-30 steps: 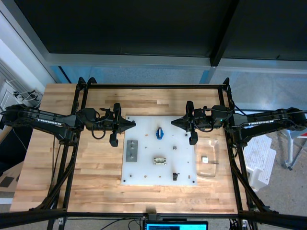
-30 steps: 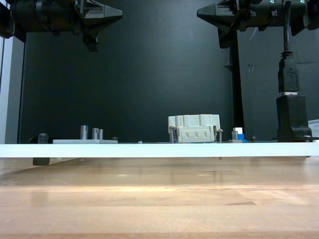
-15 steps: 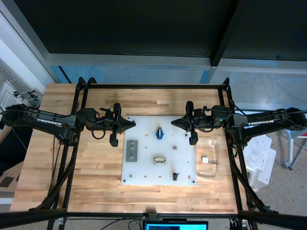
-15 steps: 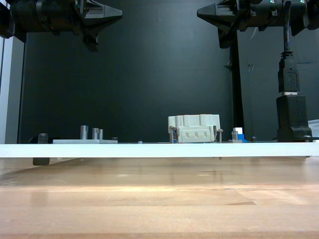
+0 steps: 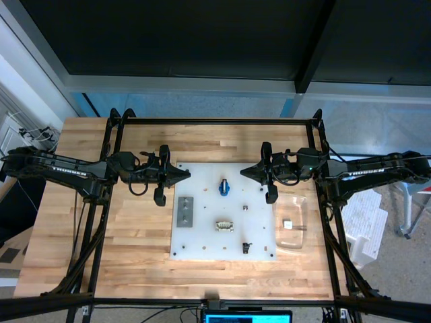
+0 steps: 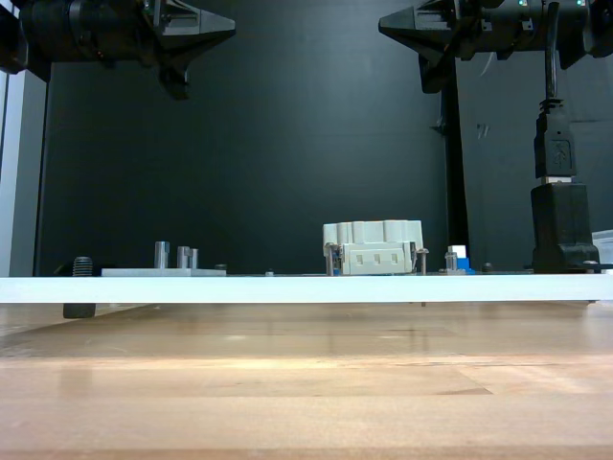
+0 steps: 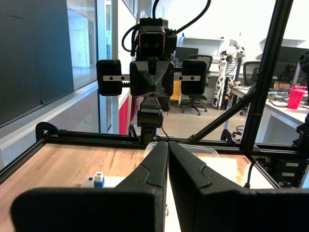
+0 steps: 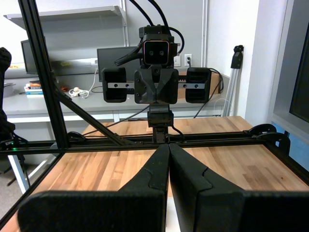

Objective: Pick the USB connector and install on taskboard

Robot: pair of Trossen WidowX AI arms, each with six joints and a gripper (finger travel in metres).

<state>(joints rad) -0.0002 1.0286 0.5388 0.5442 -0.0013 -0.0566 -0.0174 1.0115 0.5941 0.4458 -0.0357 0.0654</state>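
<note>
The word TROSSEN stands in pale letters along the left arm [image 5: 62,171] in the high view; the right arm [image 5: 367,172] carries similar lettering, too small to read; the USB connector [image 6: 556,144] bears what looks like a USB sign

A robotics lab: a wooden workbench [image 5: 135,235] in a black metal frame [image 5: 215,122] carries a white taskboard [image 5: 202,239]; beyond stand an office chair [image 7: 192,102], desk [image 8: 72,100], monitor [image 8: 116,57] and shelf [image 8: 72,12].
</note>
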